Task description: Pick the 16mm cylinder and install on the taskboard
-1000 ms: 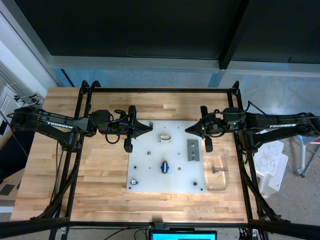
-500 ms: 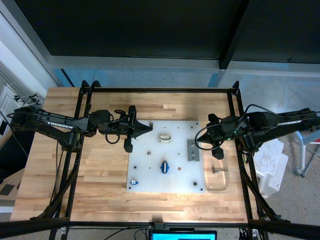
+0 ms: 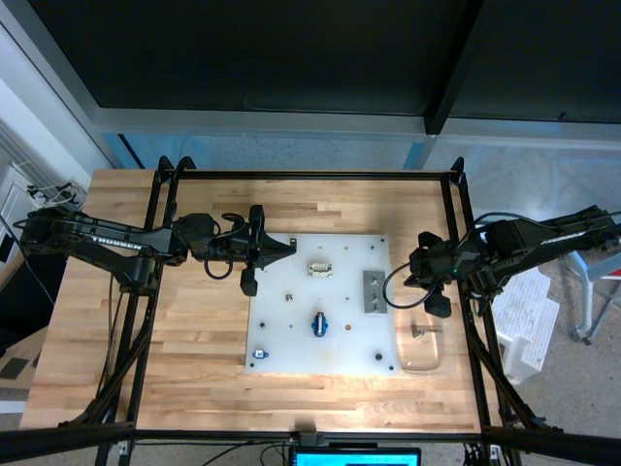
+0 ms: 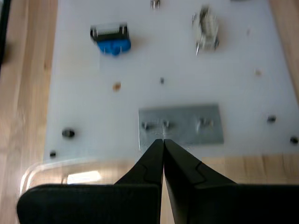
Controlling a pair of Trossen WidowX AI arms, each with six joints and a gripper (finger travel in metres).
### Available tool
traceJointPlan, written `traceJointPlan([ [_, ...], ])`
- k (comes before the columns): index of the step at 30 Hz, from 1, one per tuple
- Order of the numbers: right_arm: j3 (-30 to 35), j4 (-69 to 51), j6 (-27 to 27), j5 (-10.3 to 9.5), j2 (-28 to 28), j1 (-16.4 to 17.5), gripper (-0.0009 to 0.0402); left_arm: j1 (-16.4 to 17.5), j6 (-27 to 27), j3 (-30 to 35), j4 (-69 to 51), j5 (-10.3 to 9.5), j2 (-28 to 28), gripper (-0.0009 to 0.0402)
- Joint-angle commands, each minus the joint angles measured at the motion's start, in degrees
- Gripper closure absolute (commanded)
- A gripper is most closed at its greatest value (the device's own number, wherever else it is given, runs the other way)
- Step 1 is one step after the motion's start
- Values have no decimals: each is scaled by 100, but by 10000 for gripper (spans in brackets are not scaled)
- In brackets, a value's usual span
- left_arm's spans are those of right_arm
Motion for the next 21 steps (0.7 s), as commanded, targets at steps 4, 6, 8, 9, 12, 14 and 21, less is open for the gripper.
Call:
traceJointPlan([
  [4,0,-623,227,-103,7,63,366,0,0,0,2,0,0,392],
  [6,0,-726,229,-122,15,70,348,0,0,0,2,0,0,392],
  [8,4,-852,245,-140,44,76,331,2,0,0,2,0,0,392],
  [9,13,-933,247,-140,72,76,324,0,0,0,2,0,0,392],
  [12,79,-1176,251,-144,179,81,307,2,0,0,2,0,0,392],
  [14,155,-1325,249,-140,258,85,298,0,0,0,2,0,0,392],
  [21,625,-1803,396,-87,553,96,266,0,0,0,2,0,0,392],
])
